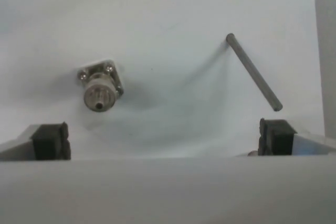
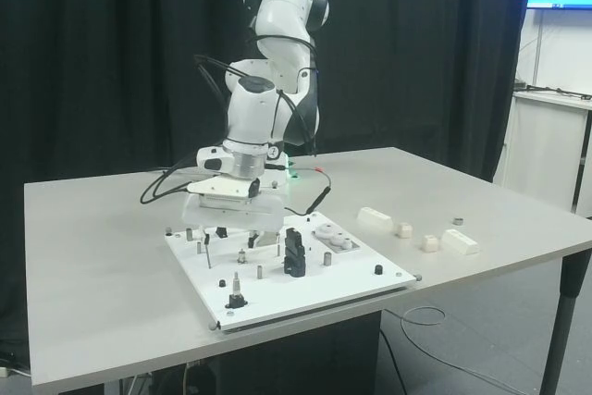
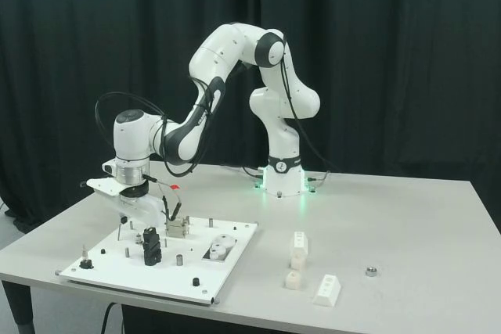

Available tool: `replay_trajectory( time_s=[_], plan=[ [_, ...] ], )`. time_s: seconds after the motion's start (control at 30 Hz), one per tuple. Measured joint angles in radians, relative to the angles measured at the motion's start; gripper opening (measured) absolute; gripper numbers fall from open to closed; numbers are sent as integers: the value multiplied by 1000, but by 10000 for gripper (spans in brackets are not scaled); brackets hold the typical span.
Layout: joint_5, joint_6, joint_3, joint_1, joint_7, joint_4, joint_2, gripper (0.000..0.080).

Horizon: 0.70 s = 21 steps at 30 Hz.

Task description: Insert round peg 1.

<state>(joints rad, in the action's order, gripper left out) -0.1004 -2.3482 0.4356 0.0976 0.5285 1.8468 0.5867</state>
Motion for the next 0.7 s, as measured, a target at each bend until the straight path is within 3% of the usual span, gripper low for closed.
replay_trajectory(
  time_s=[0.7],
  plan=[
    [-8, -8, -6, -2, -25, -5, 0, 800]
  ],
)
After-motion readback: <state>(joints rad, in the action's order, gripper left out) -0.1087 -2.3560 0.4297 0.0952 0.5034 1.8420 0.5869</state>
